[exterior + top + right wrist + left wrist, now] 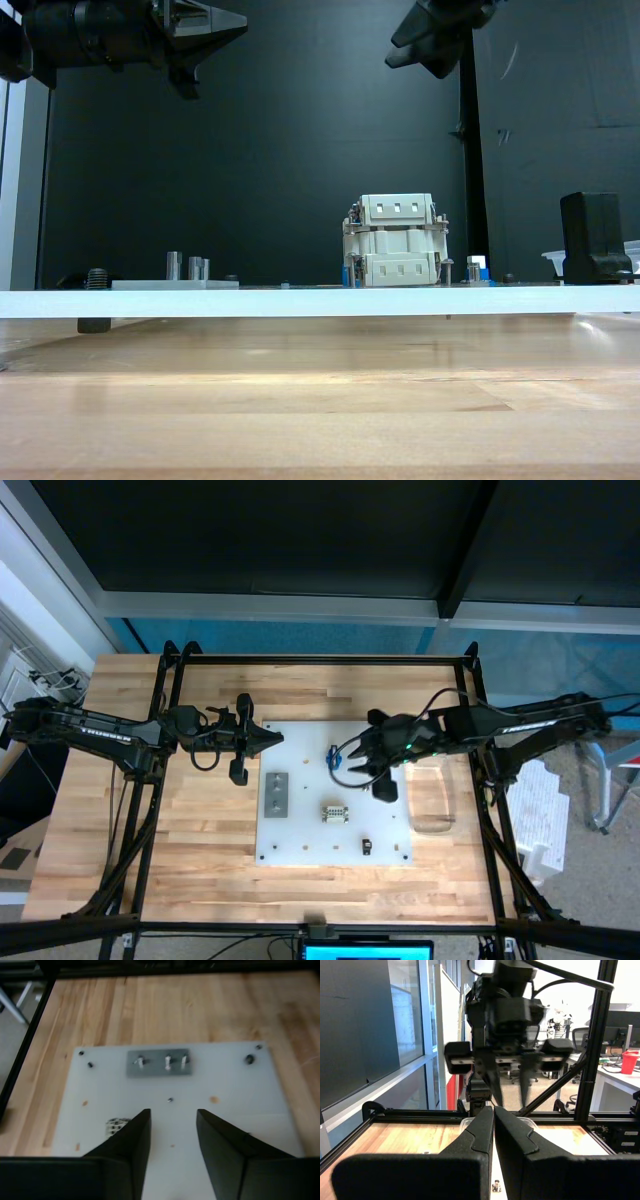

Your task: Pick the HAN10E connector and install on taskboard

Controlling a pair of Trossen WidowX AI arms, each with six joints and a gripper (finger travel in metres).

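The HAN10E connector (pixel 336 813) is a pale beige block standing upright on the white taskboard (pixel 300 840), near its middle; the low view shows the connector (pixel 395 240) seated on the taskboard (pixel 300 302). My right gripper (pixel 350 763) hovers open above the board's far part, with nothing between its fingers (pixel 132 1135); the connector (pixel 116 1126) lies beside one of them, well below. My left gripper (pixel 272 738) hangs shut and empty above the board's far left corner, its fingers (pixel 480 1130) pressed together.
On the taskboard are a grey metal block (pixel 275 793) with pins, a blue part (pixel 335 760) and a small black part (pixel 367 846). A clear plastic tray (pixel 432 798) lies to the board's right. A black frame (pixel 320 661) borders the wooden table.
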